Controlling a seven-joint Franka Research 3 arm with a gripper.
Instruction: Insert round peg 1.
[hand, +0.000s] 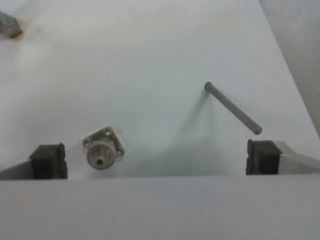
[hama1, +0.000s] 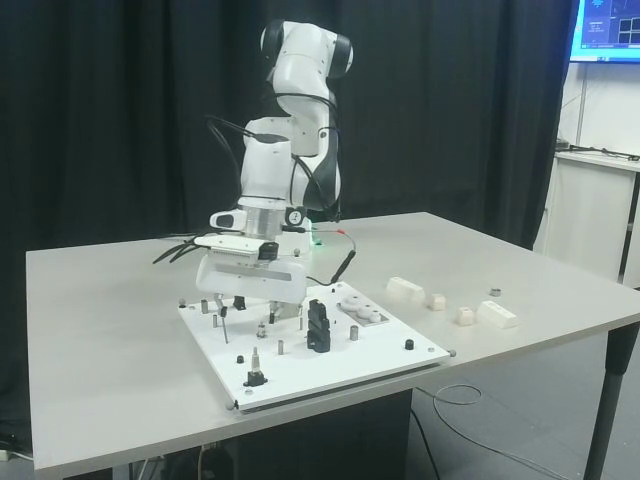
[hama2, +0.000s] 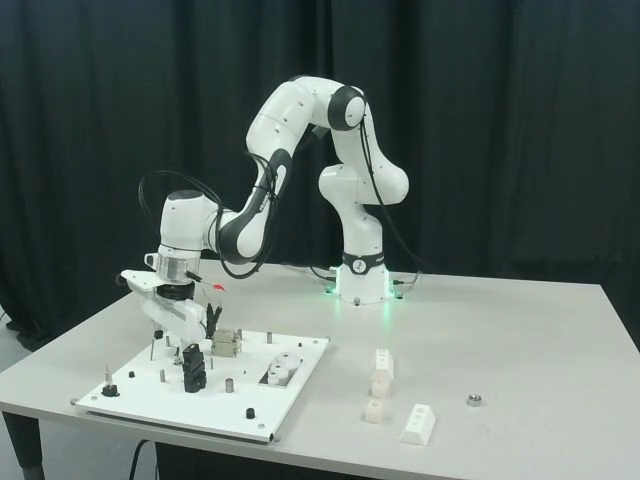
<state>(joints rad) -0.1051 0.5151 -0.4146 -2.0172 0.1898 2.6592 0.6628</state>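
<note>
One thin grey round peg (hand: 233, 108), tilted

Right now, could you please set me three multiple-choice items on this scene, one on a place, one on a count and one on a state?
1. Where does the gripper hang?
A. Over the white board
B. Over the bare grey table beside the loose white blocks
C. Off the table's edge

2. How many loose white blocks lie on the table off the board, in the second room view?
A. One
B. Four
C. Seven

3. How do the gripper's fingers stand?
A. Shut on the thin grey peg
B. Open, holding nothing
C. Shut on the round metal fitting

Answers:
1. A: both room views show it low over the board's far part.
2. B: four blocks lie beside the board.
3. B: the wrist view shows the pads wide apart, with peg and fitting standing free between them.
</note>
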